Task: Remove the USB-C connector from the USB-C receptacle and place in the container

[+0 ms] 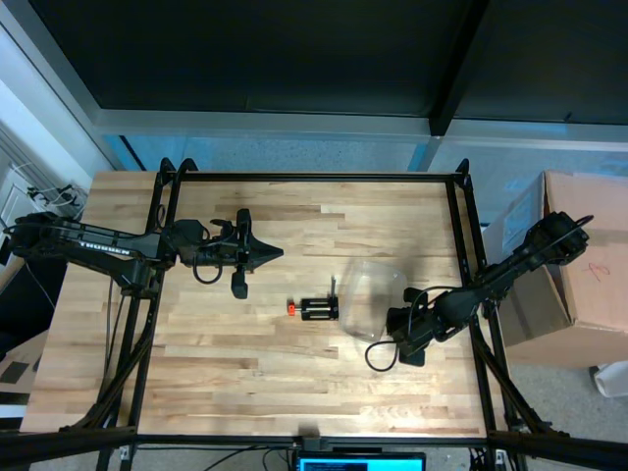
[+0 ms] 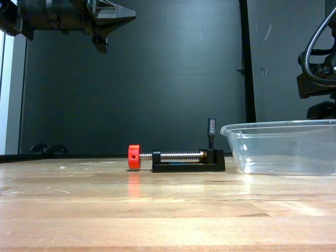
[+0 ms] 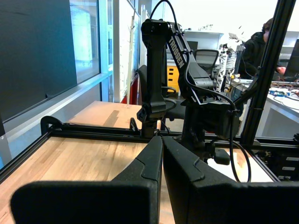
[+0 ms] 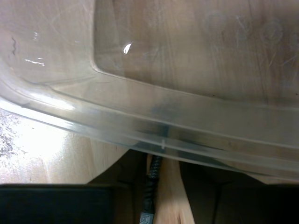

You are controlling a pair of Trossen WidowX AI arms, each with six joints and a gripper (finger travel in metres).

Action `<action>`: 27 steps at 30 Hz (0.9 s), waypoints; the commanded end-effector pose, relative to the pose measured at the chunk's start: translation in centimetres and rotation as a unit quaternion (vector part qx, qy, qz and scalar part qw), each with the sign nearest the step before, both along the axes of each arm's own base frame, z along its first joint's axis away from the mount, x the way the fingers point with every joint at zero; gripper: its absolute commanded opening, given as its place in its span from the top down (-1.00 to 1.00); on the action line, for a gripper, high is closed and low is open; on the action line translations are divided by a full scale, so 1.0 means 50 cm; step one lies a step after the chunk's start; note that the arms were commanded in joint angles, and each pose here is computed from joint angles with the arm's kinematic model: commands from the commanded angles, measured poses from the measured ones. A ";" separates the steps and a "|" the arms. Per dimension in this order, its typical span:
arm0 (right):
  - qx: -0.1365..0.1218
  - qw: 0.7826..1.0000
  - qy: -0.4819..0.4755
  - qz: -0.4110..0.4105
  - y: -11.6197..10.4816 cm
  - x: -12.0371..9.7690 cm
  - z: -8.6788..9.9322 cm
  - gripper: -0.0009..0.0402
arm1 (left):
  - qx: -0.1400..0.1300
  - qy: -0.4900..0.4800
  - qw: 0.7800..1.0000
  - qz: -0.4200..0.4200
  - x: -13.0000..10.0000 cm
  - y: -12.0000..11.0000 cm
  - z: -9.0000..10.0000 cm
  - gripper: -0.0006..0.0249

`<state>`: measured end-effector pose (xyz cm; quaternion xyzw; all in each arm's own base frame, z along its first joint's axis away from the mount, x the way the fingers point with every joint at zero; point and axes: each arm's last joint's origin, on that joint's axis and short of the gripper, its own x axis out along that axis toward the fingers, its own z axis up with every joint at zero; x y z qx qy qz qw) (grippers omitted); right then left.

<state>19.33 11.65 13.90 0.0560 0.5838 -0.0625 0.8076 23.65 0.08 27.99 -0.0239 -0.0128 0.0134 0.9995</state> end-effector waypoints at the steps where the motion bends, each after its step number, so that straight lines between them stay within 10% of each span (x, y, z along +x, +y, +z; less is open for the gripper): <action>1: -0.001 1.000 0.000 0.001 0.001 0.001 0.002 0.79 | 0.000 0.000 1.000 0.000 0.000 0.000 0.000 0.95; 13: 0.003 1.000 0.005 0.001 -0.003 -0.010 0.036 0.95 | 0.000 0.000 1.000 0.000 0.000 0.000 0.000 0.95; 27: 0.013 0.999 0.045 0.027 -0.028 0.002 0.190 0.96 | 0.000 0.000 1.000 0.000 0.000 0.000 0.000 0.95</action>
